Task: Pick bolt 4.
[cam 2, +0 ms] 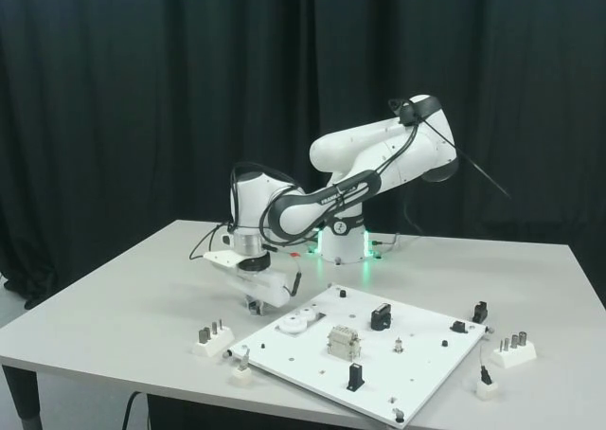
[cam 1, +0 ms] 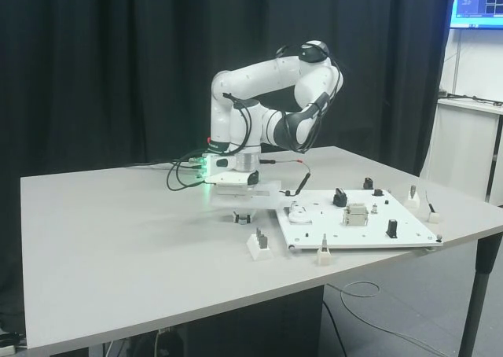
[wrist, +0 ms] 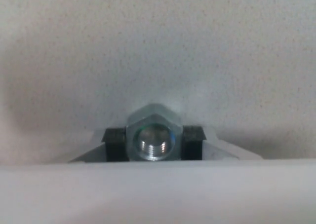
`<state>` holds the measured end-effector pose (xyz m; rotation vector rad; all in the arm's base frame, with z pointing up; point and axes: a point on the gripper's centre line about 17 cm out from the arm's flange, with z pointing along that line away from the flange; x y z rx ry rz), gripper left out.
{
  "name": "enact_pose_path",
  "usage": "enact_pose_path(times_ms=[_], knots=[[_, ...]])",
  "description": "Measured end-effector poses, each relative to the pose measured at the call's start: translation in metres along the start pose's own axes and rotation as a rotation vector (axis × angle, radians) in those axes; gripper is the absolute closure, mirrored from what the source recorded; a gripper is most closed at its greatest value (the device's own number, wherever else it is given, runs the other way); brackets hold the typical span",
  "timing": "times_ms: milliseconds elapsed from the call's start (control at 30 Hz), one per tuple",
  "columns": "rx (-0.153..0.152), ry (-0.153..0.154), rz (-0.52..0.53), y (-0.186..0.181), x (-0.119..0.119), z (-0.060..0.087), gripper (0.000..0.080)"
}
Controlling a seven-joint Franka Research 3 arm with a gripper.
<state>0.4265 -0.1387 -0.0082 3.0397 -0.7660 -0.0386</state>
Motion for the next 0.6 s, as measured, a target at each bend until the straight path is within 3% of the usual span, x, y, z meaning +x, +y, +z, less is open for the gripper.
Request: enact_pose_path(times_ms=[600], knots=[[-0.003, 0.032, -0.026, -0.003, 0.011, -0.012, 0.0574]])
